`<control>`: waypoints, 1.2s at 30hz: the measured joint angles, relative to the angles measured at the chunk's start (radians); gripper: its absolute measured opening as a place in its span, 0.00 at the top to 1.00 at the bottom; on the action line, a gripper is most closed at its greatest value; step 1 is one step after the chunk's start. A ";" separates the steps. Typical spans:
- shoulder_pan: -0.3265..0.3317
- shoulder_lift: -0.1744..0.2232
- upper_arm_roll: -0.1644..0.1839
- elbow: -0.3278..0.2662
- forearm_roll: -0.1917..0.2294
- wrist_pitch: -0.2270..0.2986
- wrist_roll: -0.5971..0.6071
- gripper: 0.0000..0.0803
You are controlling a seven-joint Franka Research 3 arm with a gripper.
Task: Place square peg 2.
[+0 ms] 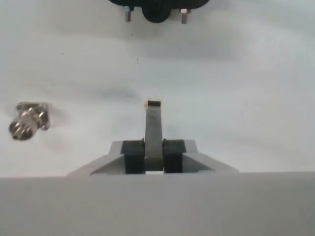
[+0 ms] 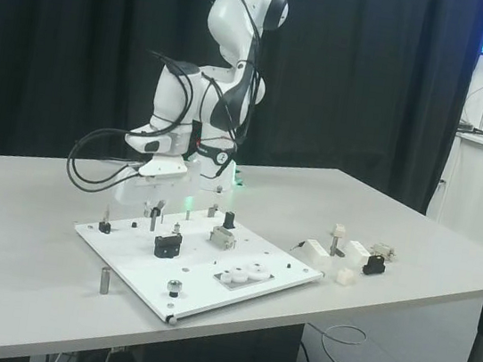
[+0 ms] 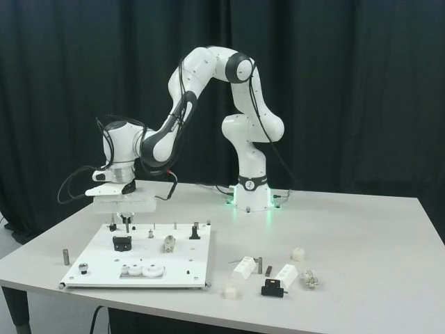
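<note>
The square peg (image 1: 153, 129) is a slim grey bar, held upright between my black fingertips. My gripper (image 1: 153, 156) is shut on its upper part. The peg's lower end points down at the white board (image 1: 236, 88); whether it touches the board or sits in a hole is not visible. In the first room view the gripper (image 2: 156, 202) hangs over the board's far left part (image 2: 103, 239), with the peg (image 2: 155, 217) below it. The second room view shows the gripper (image 3: 126, 215) and peg (image 3: 127, 225) above the board (image 3: 97, 275).
Beside the peg a metal connector (image 1: 27, 121) stands on the board, and a black fixture with two screws (image 1: 156, 10) lies further off. A black block (image 2: 166, 244), white gears (image 2: 243, 277) and small posts also sit on the board. Loose white and black parts (image 2: 344, 251) lie on the grey table.
</note>
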 joint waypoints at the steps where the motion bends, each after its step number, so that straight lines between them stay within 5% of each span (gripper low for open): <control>1: 0.000 -0.005 -0.002 0.001 -0.001 -0.006 0.000 0.91; 12: 0.002 -0.036 -0.012 0.003 -0.003 -0.032 0.000 0.91; 36: 0.007 -0.030 -0.026 0.003 -0.003 -0.029 0.000 0.91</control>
